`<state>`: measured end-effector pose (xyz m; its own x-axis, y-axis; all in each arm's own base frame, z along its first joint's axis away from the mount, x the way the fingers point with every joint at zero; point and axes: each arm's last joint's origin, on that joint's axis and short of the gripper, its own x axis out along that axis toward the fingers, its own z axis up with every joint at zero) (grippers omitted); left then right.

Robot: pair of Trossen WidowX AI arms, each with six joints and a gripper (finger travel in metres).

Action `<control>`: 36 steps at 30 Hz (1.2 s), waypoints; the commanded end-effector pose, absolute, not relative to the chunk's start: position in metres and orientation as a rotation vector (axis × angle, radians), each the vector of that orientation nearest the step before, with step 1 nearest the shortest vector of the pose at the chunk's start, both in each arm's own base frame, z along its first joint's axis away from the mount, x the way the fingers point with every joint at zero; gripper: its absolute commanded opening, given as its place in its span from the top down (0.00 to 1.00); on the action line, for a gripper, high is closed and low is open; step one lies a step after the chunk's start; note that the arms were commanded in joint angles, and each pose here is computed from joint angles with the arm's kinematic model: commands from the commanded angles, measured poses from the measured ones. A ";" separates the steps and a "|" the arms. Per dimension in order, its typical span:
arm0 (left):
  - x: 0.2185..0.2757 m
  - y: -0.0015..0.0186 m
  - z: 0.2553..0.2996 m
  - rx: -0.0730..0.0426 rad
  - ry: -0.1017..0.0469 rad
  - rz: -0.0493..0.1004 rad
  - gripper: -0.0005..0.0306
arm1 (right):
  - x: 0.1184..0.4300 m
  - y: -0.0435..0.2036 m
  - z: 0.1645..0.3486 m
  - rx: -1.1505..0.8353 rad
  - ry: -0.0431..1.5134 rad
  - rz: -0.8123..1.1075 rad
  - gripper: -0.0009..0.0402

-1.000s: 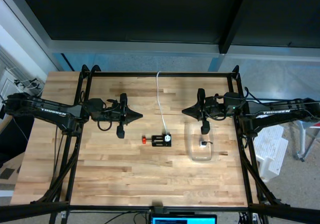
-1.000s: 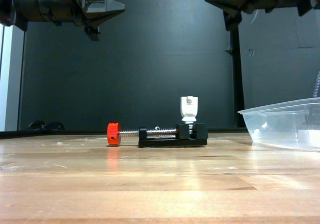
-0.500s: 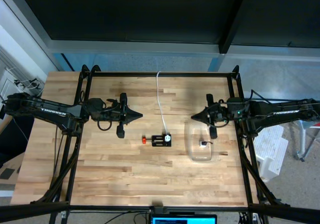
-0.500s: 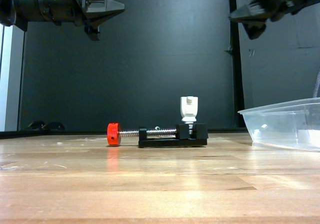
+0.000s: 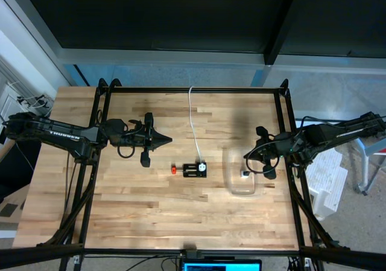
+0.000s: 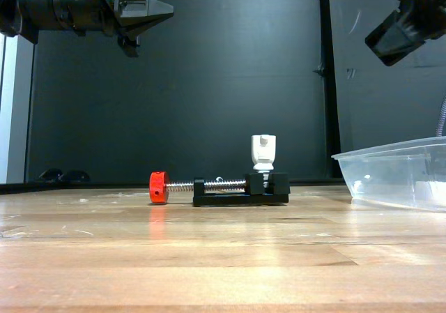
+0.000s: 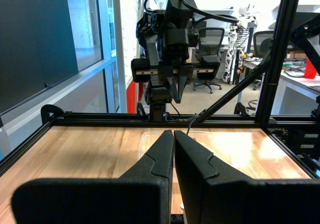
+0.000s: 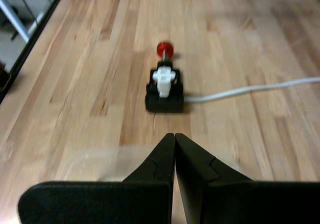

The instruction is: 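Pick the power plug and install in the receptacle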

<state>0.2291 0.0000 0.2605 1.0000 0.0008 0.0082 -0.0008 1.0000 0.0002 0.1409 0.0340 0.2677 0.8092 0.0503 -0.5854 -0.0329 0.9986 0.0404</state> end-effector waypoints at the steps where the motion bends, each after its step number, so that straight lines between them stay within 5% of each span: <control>1: 0.2292 0.0000 0.2605 0.000 -0.008 0.000 0.98 | 0.136 0.036 0.269 0.021 0.674 0.061 0.98; 36: 0.2292 0.0001 0.2605 0.000 -0.008 0.001 0.98 | 0.118 0.065 0.238 -0.003 0.998 0.031 0.98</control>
